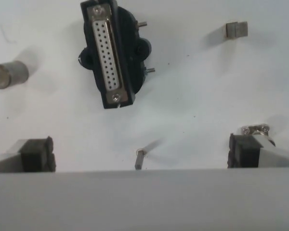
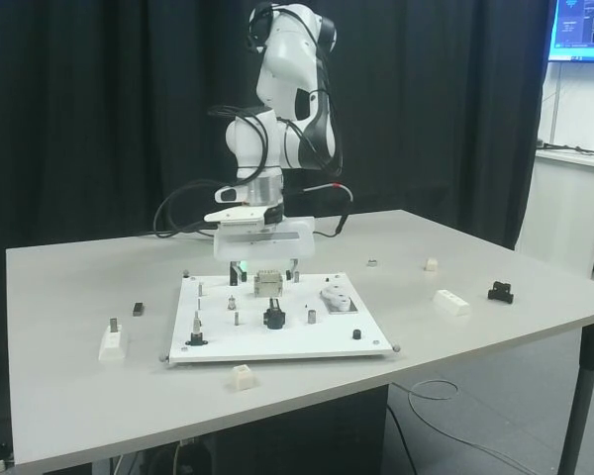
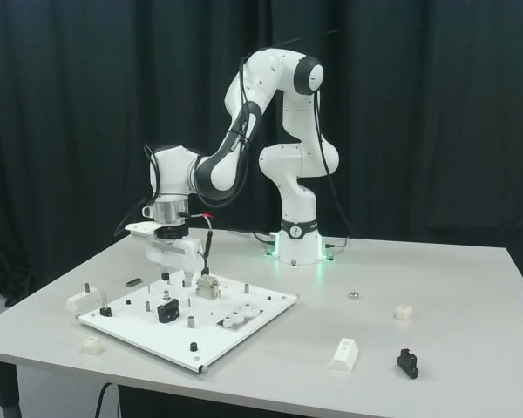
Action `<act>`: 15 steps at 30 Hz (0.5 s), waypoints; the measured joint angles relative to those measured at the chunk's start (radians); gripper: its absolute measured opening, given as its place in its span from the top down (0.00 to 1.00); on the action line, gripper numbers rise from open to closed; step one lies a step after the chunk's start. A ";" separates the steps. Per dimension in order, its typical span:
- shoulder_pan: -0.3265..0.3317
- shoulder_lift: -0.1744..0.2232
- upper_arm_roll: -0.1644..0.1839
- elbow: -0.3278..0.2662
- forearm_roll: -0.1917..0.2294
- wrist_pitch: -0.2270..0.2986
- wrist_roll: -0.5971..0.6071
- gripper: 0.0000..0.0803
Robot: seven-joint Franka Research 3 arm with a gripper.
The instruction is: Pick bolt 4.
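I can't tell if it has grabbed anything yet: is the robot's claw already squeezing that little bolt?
No: in the wrist view the gripper is open, its fingers wide apart, and the bolt stands untouched between them.

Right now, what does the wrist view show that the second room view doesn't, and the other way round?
Only the wrist view shows the small upright metal bolt standing between the two black fingertip pads, with the jaws open, and the pin holes of the black multi-pin connector. Only the second room view shows the whole white robot arm, the grey table and the loose white blocks. Both show the white board.
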 joint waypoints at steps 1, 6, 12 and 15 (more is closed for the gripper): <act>0.000 0.001 0.000 0.001 -0.001 0.000 0.000 0.00; 0.001 0.012 0.000 0.009 -0.003 -0.004 0.000 0.00; 0.004 0.030 0.002 0.022 -0.007 -0.009 0.000 0.00; 0.006 0.038 0.003 0.028 -0.007 -0.010 0.000 0.00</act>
